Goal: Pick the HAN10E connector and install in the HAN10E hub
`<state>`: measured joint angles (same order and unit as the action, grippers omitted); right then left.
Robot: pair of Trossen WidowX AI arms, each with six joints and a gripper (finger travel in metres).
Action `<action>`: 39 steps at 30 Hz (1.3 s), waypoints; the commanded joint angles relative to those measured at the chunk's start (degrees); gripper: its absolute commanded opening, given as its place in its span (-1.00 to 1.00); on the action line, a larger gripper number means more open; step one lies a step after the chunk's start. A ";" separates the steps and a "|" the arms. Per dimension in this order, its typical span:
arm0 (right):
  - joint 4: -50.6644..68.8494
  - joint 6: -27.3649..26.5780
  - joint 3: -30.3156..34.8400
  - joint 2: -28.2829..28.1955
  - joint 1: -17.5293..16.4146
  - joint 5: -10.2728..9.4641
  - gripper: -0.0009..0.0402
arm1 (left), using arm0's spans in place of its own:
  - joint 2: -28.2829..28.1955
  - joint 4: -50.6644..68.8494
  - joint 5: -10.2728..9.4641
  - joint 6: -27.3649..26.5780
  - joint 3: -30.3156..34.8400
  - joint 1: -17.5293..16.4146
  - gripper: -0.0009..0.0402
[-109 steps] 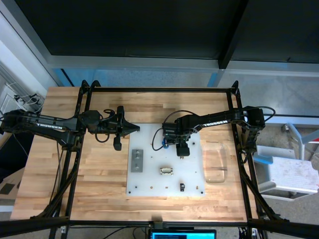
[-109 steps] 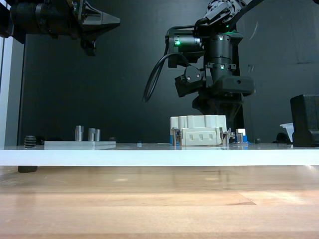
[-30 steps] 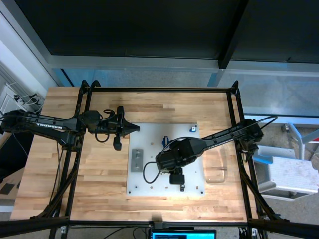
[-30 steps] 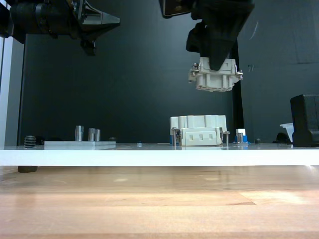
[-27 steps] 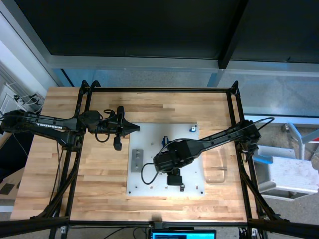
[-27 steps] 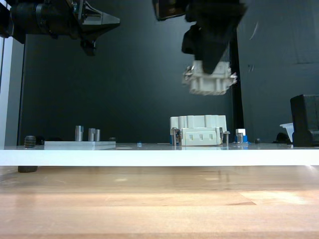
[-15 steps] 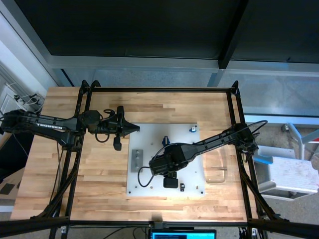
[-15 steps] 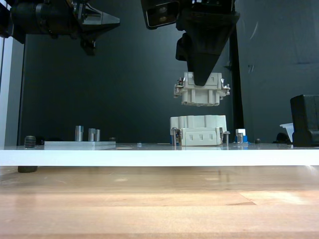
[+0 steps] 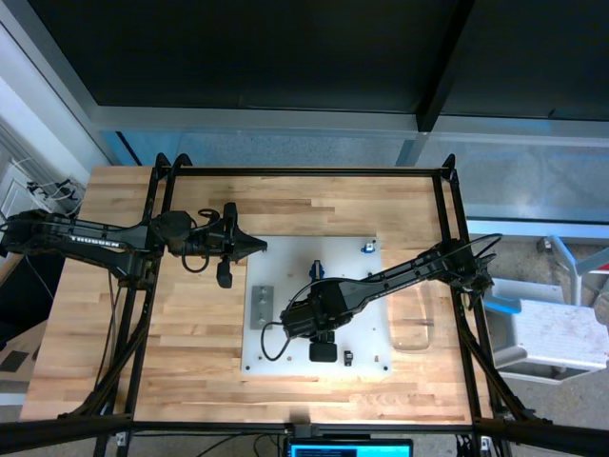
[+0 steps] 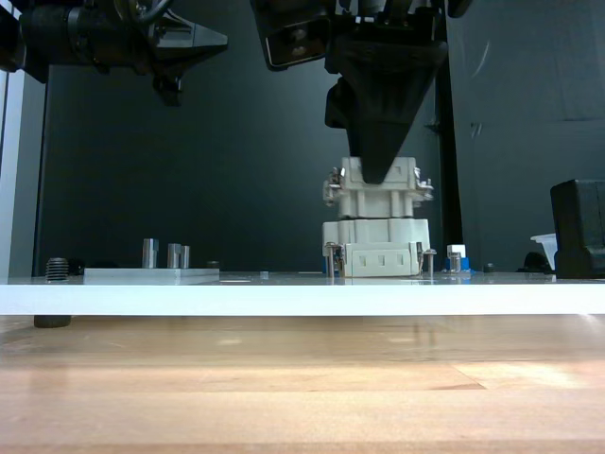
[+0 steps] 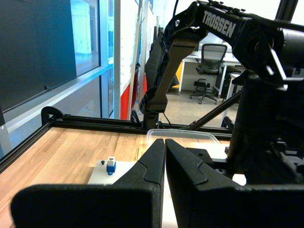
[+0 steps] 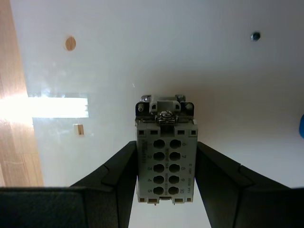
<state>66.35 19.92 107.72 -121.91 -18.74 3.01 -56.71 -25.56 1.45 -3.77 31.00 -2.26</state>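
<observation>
Grey-beige rectangular HAN10E connector (image 10: 378, 200), clamped in the black right tool (image 10: 381, 175), hangs directly above the cream-and-silver HAN10E hub (image 10: 376, 251). Their long axes lie parallel and their faces about touch, so seating calls for straight descent. The black left tool (image 11: 165, 142), closed and empty, hovers far left.

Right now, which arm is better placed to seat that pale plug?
Right: the right gripper grips the HAN10E connector directly over the HAN10E hub. The left gripper hangs shut over the board's far left corner.

Sharp, evenly lit (glare on white board (image 12: 57, 107)).
</observation>
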 commanded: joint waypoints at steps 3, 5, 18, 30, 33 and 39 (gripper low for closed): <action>0.04 -0.98 -0.35 -0.39 0.11 -0.02 -0.86 | -0.02 0.07 0.02 0.00 0.00 -0.02 -0.96; -0.02 -1.36 -0.35 -0.39 0.11 0.00 -0.86 | -0.02 0.11 0.02 0.00 0.00 0.02 -0.96; -0.37 -1.84 -0.35 -0.39 0.61 0.44 -0.86 | -0.02 0.02 0.02 0.00 0.00 -0.02 -0.96; -5.16 -1.14 -5.68 -0.48 0.61 -0.13 -0.86 | -0.02 0.00 0.02 0.00 0.00 0.00 -0.96; -6.25 -1.11 -7.19 -0.48 0.59 -0.13 -0.86 | -0.02 0.00 0.02 0.00 0.00 -0.02 -0.96; -6.91 -1.16 -7.19 -0.44 0.59 -0.09 -0.86 | -0.02 0.00 0.02 0.00 0.00 0.00 -0.96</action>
<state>59.29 18.59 100.53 -121.89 -18.13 3.01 -56.71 -25.54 1.45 -3.77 30.98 -2.26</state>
